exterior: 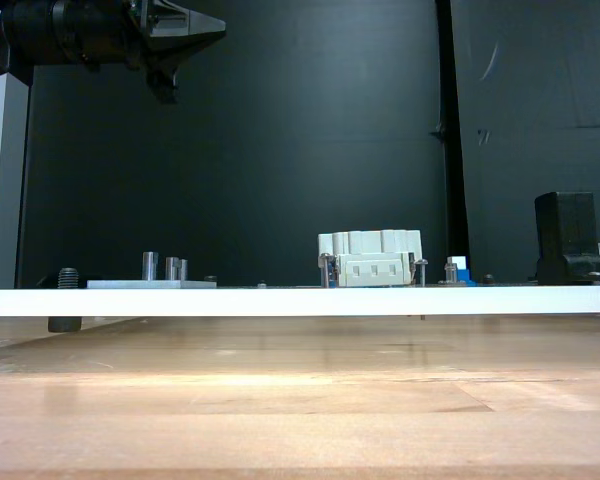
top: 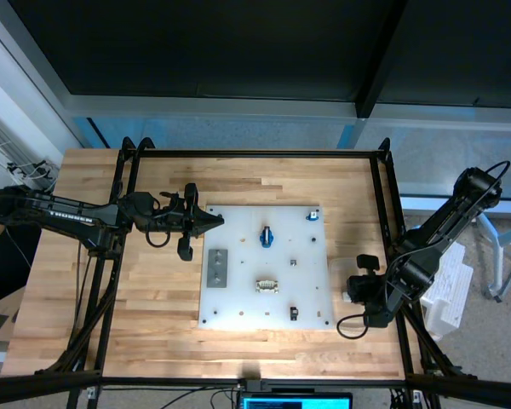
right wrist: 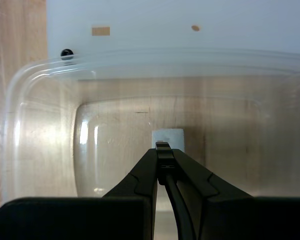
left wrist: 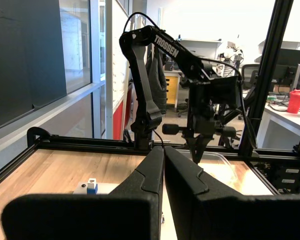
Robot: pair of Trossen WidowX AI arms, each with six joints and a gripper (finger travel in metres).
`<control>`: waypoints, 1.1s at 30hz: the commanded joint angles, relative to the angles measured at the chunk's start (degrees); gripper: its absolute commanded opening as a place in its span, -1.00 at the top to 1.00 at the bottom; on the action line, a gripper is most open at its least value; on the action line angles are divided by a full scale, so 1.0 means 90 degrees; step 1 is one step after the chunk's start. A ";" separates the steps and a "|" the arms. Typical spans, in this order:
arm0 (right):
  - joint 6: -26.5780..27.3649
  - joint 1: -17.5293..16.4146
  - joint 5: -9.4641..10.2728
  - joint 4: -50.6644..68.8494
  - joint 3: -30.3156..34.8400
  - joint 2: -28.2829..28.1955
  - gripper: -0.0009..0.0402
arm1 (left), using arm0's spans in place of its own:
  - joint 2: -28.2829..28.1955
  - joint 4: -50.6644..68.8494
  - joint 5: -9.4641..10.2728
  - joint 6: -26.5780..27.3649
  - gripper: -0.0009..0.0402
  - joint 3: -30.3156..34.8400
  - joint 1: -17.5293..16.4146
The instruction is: Pick the USB connector and install on taskboard
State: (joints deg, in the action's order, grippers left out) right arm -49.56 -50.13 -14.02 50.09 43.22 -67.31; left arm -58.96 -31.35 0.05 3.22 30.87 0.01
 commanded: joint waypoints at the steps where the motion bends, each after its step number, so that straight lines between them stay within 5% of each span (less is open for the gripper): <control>1: 0.0068 0.0007 0.0005 0.0379 0.0350 -0.0029 0.96 | 0.0000 0.0000 0.0000 0.0000 0.96 0.0000 -0.0002; 12: 0.0401 0.0119 0.0005 0.0850 0.1593 -0.0787 0.96 | 0.0000 0.0000 0.0000 0.0000 0.96 0.0000 0.0000; 33: 0.1083 0.1214 0.0248 0.0886 0.3429 -0.2759 0.96 | 0.0000 -0.0002 0.0000 0.0000 0.96 0.0000 0.0000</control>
State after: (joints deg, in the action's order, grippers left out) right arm -40.10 -39.62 -11.81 57.87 73.17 -91.22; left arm -58.96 -31.35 0.05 3.25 30.87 0.01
